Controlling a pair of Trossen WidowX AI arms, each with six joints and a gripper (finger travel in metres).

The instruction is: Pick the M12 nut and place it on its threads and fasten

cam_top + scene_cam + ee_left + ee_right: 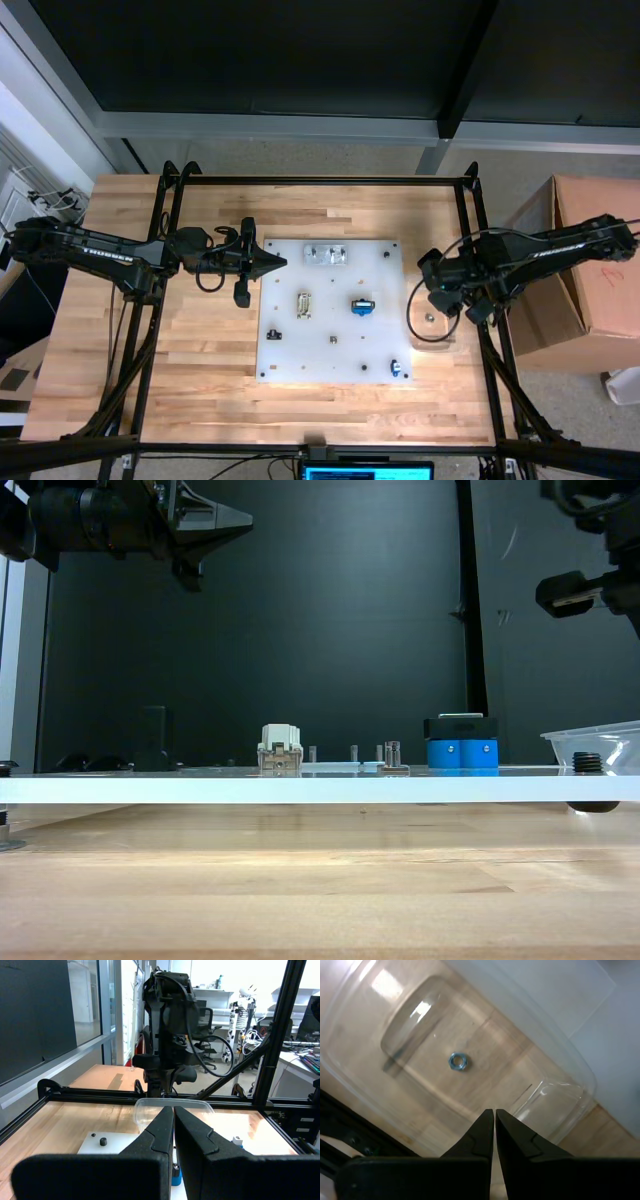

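The small silver nut (457, 1061) lies flat and free on the floor of the clear tray (555, 1105), which stands just right of the white board (300, 350). The high view also shows the nut (430, 318) inside the tray (412, 322). My right gripper (494, 1110) hangs above the tray, shut and holding nothing; in the high view the right gripper (447, 298) is over the tray's far end. The black ribbed stud (588, 763) stands bare near the board's near right edge (367, 366). My left gripper (281, 262) is shut and raised high over the board's far left edge.
The board carries a white connector (279, 750), a blue block (461, 752), a silver post (392, 755) and small pegs. A cardboard box (590, 270) stands off the table's right side. A black frame (320, 181) surrounds the table.
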